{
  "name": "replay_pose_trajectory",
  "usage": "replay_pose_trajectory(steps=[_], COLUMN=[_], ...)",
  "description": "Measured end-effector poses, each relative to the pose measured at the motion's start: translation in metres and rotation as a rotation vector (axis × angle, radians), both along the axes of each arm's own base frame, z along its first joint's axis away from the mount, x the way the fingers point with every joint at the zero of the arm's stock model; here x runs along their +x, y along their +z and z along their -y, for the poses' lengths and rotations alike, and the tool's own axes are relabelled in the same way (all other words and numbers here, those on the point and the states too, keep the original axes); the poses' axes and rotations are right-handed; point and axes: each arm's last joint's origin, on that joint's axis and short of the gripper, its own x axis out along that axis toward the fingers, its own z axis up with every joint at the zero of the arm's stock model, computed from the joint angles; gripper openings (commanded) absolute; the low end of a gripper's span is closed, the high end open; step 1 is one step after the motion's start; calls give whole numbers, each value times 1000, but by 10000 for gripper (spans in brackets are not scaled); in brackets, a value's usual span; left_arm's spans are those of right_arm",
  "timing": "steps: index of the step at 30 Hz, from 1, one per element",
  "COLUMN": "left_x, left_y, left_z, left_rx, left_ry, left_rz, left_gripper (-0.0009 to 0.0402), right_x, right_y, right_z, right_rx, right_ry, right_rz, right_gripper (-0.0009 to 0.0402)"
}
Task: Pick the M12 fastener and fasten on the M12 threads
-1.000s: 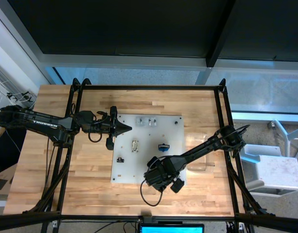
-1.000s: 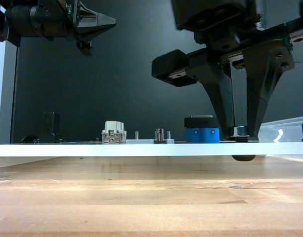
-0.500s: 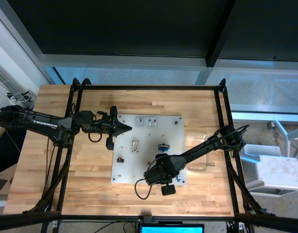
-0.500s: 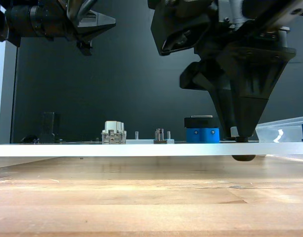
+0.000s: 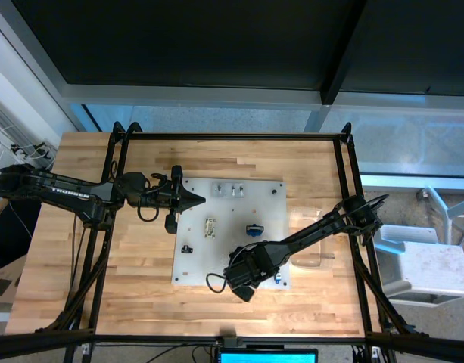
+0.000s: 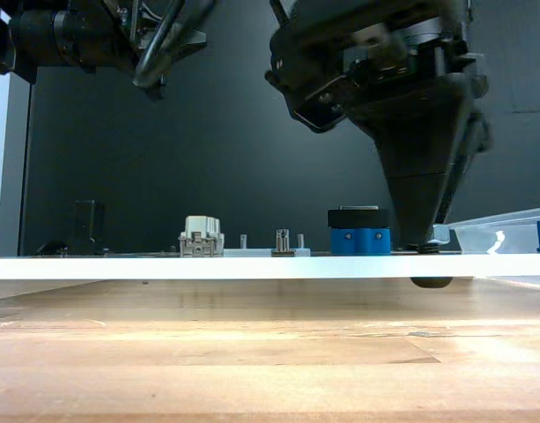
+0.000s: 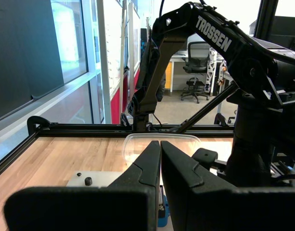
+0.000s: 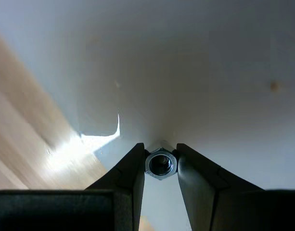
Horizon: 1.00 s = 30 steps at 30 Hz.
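My right gripper (image 5: 245, 277) points straight down over the near right part of the white board (image 5: 192, 261). In the right wrist view its fingers (image 8: 133, 166) are shut on the small silver M12 nut (image 8: 160, 164), seen end-on just above the board. In the low view the fingertips (image 6: 422, 238) reach down to the board, with a dark bit of the M12 stud (image 6: 425, 249) under them. Whether the nut sits on its stud I cannot tell. The gripper body hides the stud in the high view. My left gripper (image 5: 197, 200) hovers shut above the board's far left edge.
A blue connector (image 5: 254, 229) stands just beyond the right gripper, and a clear tray (image 5: 308, 255) lies to its right, off the board. A grey connector (image 6: 202, 238) and small silver posts (image 6: 284, 240) stand mid-board. A black post (image 5: 274, 190) marks the far right corner.
My right wrist has turned about its upright axis, its fingertips staying at the same spot on the board. The left arm has not moved.
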Motion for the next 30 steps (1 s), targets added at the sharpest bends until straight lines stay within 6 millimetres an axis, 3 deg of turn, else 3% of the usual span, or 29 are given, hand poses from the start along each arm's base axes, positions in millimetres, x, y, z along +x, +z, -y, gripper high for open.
replay_pose_trajectory(steps=[11, 25, 30], left_x=[0, 0, 0], left_y=[0, 0, 0], left_z=[0, 0, 0], left_rx=[0, 0, 0], left_ry=[0, 0, 0], left_rz=[0, 0, 0], left_gripper=[0, 0, 0], right_x=[-2, -3, -3], right_y=[-3, -4, -4], right_z=[0, -1, -1], right_rx=[56, 101, 127], right_ry=[-570, -1086, -1378], right_rz=[-44, -83, -102], right_gripper=[59, 59, 59])
